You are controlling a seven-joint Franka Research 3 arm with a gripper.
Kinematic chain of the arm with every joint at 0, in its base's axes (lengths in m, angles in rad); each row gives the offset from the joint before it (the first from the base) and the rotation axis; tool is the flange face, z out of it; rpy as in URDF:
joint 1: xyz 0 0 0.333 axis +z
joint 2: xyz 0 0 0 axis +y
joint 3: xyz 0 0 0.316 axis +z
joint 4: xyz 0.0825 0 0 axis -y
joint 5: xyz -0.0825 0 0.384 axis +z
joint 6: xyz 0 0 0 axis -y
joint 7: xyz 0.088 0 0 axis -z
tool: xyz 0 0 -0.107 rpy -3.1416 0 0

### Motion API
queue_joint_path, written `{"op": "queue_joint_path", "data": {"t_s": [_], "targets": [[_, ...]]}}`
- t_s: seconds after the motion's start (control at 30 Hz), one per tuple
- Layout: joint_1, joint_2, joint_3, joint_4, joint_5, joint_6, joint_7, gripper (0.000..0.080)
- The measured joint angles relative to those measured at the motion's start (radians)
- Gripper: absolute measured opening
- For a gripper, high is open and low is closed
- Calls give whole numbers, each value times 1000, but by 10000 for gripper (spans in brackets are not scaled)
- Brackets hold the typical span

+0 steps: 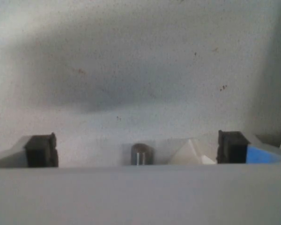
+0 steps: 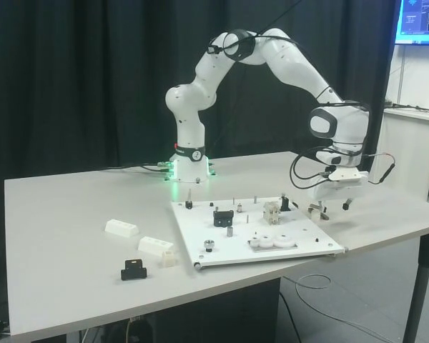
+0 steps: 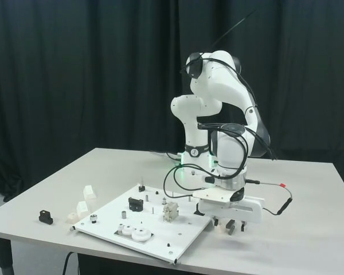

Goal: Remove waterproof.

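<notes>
The white assembly board lies on the grey table. On it stands a small pale connector piece among pegs and other parts. My gripper hangs low over the bare table just beyond the board's edge, apart from that piece. It is open and holds nothing. In the wrist view my gripper shows two black fingertips set wide apart over grey table. A small grey stud and a white wedge show between them; I cannot tell what they are.
White gears and a black block sit on the board. Two white blocks and a black part lie on the table beyond the board's other side. The table's front edge runs close to the gripper.
</notes>
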Motion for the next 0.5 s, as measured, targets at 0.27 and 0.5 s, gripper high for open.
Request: {"op": "queue_joint_path", "data": {"t_s": [0.27, 0.5], "targets": [[0, 0, 0, 0, -1, 0, 3, 772], [0, -1, -3, 0, -3, 0, 3, 798]]}}
